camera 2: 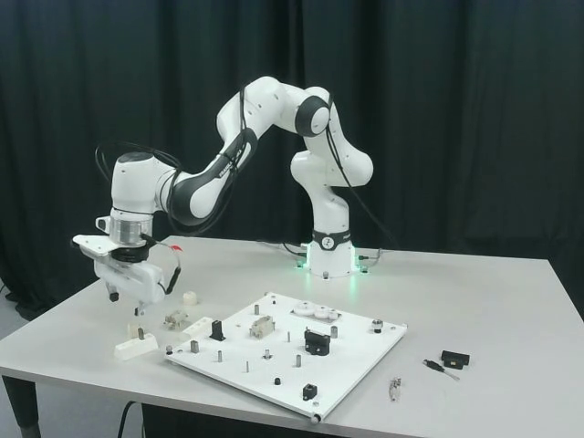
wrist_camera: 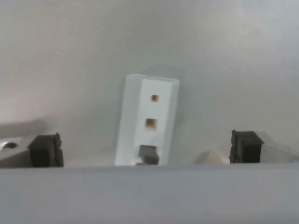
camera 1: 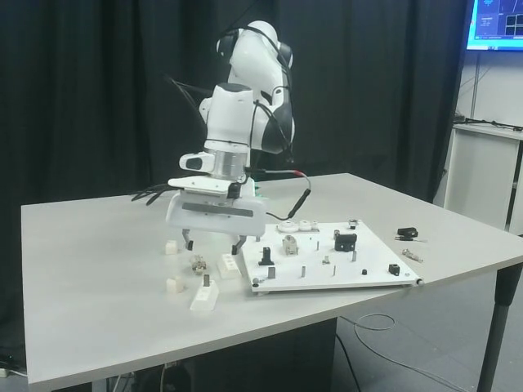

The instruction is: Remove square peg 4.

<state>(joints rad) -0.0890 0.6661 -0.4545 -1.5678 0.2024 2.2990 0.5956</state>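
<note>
A long white block lies on the grey table, with two bare square holes and a dark grey square peg standing in a third. In the room views the same block lies near the table's front edge, left of the big board, and its peg stands upright. My gripper hangs open a little above the block. Its black fingertips are spread wide on either side of the peg and hold nothing.
A white assembly board with several small parts lies right of the block. Small white blocks and a metal piece sit around the gripper. Black tools lie at the far right.
</note>
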